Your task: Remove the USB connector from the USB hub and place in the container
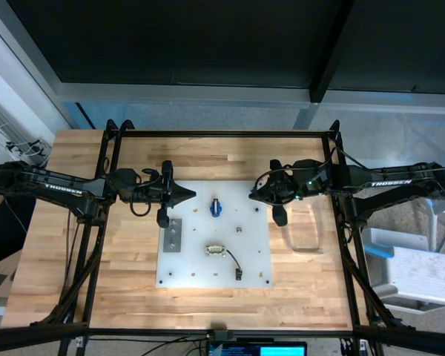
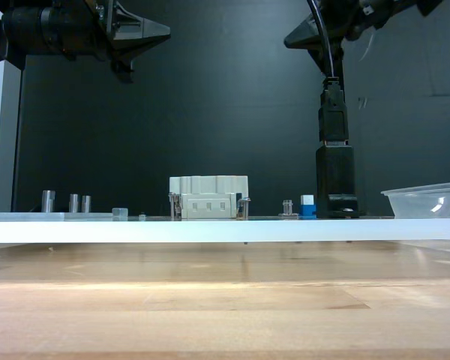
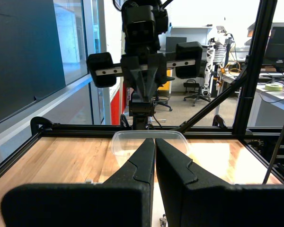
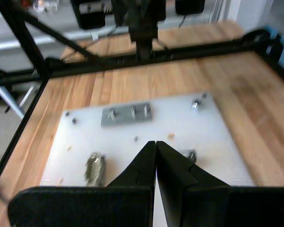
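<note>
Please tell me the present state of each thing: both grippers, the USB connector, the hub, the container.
left gripper: jaws shut, empty, high over the left part of the white board.
right gripper: jaws shut, empty, high over its right part.
USB connector: plugged upright into the USB hub.
USB hub: standing on the board, occupied.
container: open, looks empty.

2 black arms (image 1: 48, 184) (image 1: 389, 182) lettered TROSSEN in white; black wedge-tipped left tool (image 1: 190, 193) and right tool (image 1: 254, 192) above the board's (image 1: 200, 261) side edges.
</note>
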